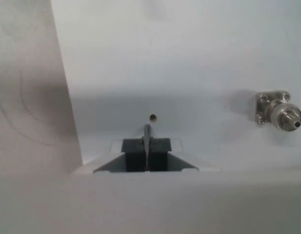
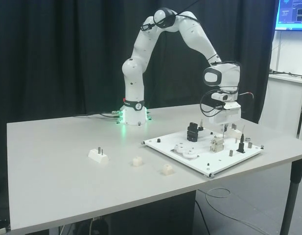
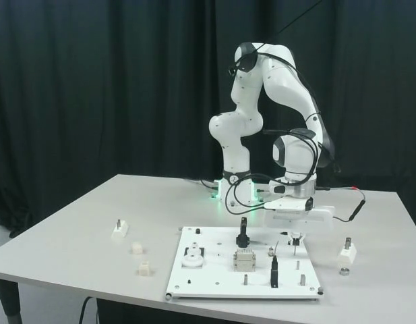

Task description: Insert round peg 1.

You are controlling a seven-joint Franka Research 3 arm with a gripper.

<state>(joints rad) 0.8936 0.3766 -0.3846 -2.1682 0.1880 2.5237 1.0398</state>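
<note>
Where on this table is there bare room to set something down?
Free: the wide stretch of table left of the white holder and small blocks, and between those and the arm base. Crowded: the white board under the gripper.

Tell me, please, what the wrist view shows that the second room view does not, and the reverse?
Only the wrist view shows the small round hole just beyond the thin grey round peg clamped between the black fingertips of the gripper, and a metal threaded connector.

Only the second room view shows the whole white robot arm, the grey table and three small white blocks.

Both show the white task board.
</note>
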